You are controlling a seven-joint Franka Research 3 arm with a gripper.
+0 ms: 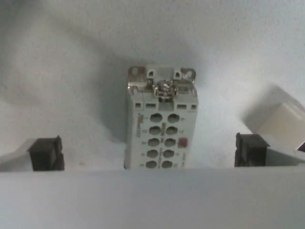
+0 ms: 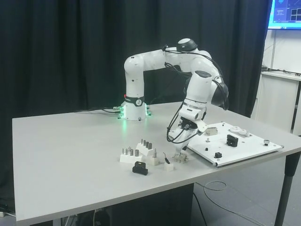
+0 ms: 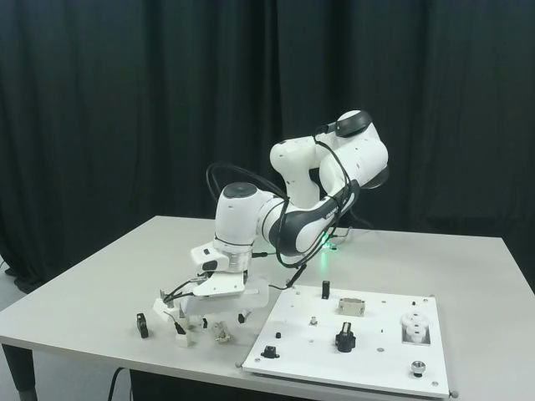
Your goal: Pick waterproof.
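One connector sits between your fingertips: the waterproof connector (image 1: 161, 121), a white block with two columns of round sockets and a metal clamp with a screw at one end, lies flat on the grey table (image 1: 71, 57). In the first room view you find it (image 2: 180, 157) near the front edge, just beside the corner of the white board (image 2: 249, 150) and close to a group of small white fixtures (image 2: 138, 153) and a black part (image 2: 139, 167).

Your gripper (image 1: 147, 151) hangs directly over it with the jaws wide apart, holding nothing; the two black pads (image 1: 46, 153) stand well clear on either side of the body.

Judging from this, the main risk is the descent. The connector looks centred, but if you come down with any offset or twist, one pad may land on the casing or on the raised clamp rather than beside it, tipping or shoving the part. A white piece (image 1: 281, 119) near one pad could also be struck as the fingers come down. Closing on the smooth sides too high up may let it slip.

Only the wrist view shows you the alignment of pads to connector; the second room view (image 3: 222, 336) shows how low the hand hovers above the table, which the wrist view cannot.
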